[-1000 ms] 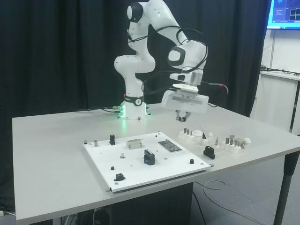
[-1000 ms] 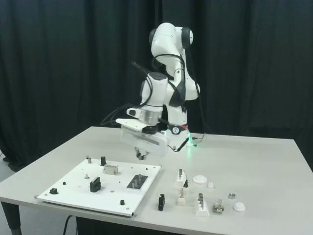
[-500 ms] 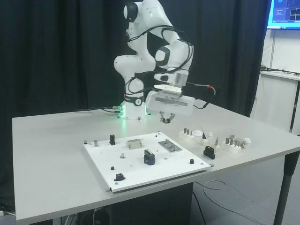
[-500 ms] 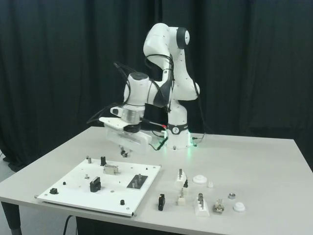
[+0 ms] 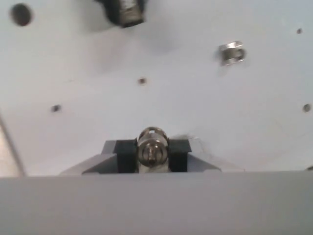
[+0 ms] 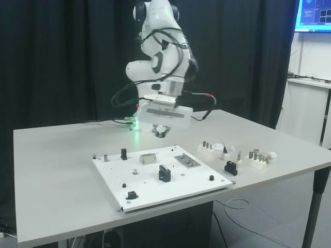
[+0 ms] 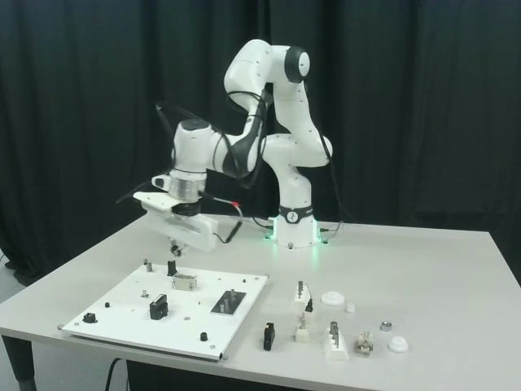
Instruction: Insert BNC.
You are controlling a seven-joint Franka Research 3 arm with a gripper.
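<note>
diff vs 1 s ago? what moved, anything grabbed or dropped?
The arm swung the tool from above the loose parts beside the white board across to over the board's far side, near the black post. It holds the BNC connector in the wrist view; nothing was let go. Board parts and the loose parts on the table stayed put.

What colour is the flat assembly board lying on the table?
White; the assembly board shows best in the first room view, lying on the grey table.
</note>
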